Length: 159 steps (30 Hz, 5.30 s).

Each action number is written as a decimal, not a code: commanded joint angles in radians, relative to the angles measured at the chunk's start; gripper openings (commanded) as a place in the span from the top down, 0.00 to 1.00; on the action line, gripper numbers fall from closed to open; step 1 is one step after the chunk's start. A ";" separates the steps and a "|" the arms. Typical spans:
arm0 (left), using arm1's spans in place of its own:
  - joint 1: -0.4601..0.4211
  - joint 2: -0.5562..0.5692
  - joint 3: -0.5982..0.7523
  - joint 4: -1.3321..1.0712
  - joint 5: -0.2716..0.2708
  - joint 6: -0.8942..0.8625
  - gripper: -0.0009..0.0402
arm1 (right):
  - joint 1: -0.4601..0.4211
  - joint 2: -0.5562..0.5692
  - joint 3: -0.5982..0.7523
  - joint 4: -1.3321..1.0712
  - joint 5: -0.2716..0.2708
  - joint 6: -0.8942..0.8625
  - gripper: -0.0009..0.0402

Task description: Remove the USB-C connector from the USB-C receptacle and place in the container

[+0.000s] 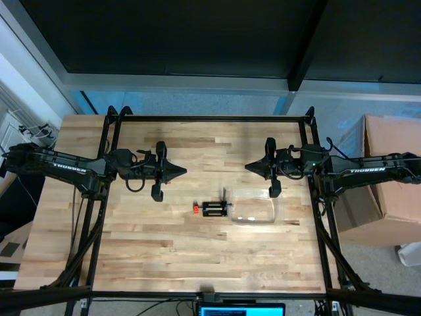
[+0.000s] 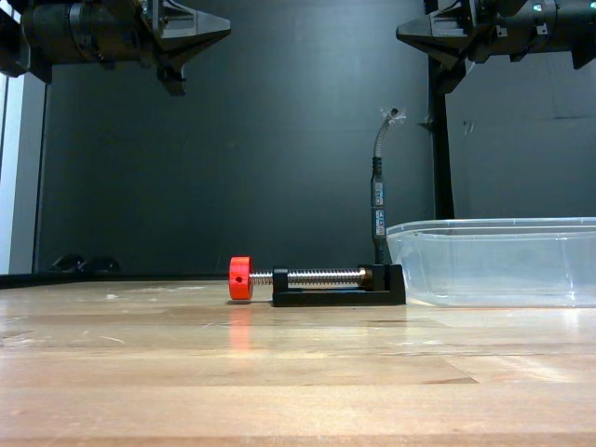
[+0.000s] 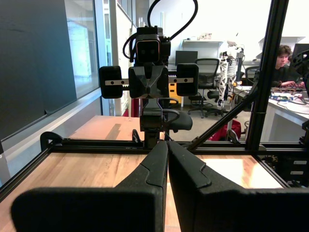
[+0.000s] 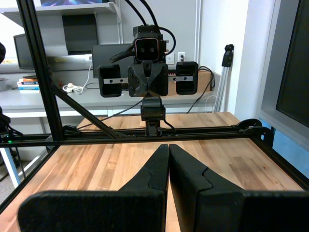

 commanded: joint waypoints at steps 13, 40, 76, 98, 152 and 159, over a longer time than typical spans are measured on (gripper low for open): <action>0.000 0.000 0.000 0.000 0.000 0.000 0.98 | 0.003 0.000 0.008 -0.026 0.002 0.003 0.98; 0.000 0.000 0.000 0.000 0.000 0.000 0.98 | 0.239 0.555 0.787 -1.319 0.118 0.145 0.93; 0.000 0.000 0.000 0.000 0.000 0.000 0.98 | 0.256 0.858 0.955 -1.357 0.132 0.174 0.44; 0.000 0.000 0.000 0.000 0.000 0.000 0.98 | 0.256 0.998 0.954 -1.245 0.132 0.146 0.48; 0.000 0.000 0.000 0.000 0.000 0.000 0.98 | 0.255 1.003 0.948 -1.233 0.140 0.141 0.98; 0.000 0.000 0.000 0.000 0.000 0.000 0.98 | 0.255 1.003 0.948 -1.233 0.140 0.141 0.98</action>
